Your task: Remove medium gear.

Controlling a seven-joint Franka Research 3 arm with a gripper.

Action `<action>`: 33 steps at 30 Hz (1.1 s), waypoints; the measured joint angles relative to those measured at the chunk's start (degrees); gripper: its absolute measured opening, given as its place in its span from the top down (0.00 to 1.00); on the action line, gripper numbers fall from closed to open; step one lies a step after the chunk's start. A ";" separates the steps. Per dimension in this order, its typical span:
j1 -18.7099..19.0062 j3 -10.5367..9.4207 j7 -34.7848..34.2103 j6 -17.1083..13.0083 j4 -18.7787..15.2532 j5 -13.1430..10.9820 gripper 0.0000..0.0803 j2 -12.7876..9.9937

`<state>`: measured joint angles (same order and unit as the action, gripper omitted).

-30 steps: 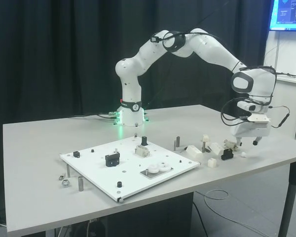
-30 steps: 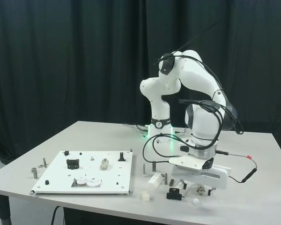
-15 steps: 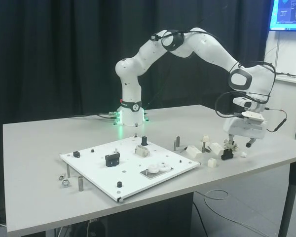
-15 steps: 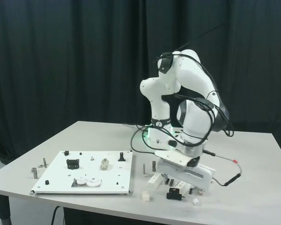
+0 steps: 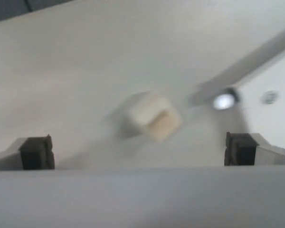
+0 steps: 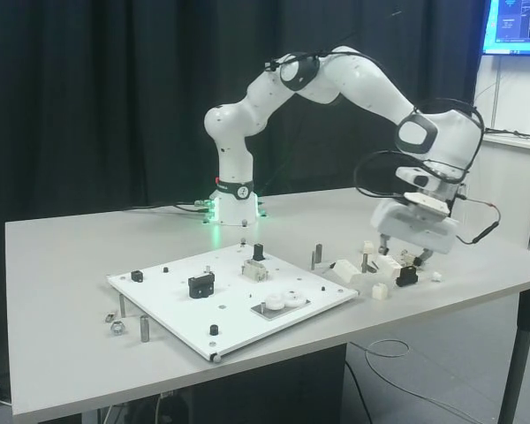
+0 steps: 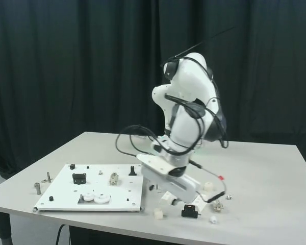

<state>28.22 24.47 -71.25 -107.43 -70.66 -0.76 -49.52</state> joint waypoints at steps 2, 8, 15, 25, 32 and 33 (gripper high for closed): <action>-1.63 -0.83 0.03 0.73 0.27 1.06 0.00 0.18; -8.17 -6.45 0.13 1.67 0.39 6.88 0.00 1.66; -18.46 -16.76 -0.29 1.97 -0.02 14.66 0.00 3.96; -27.28 -23.18 2.41 0.42 -3.46 16.88 0.00 6.32; -29.64 -23.01 3.95 -3.02 -8.61 16.88 0.00 8.26; -29.97 -22.94 3.96 -3.73 -9.52 16.88 0.00 8.60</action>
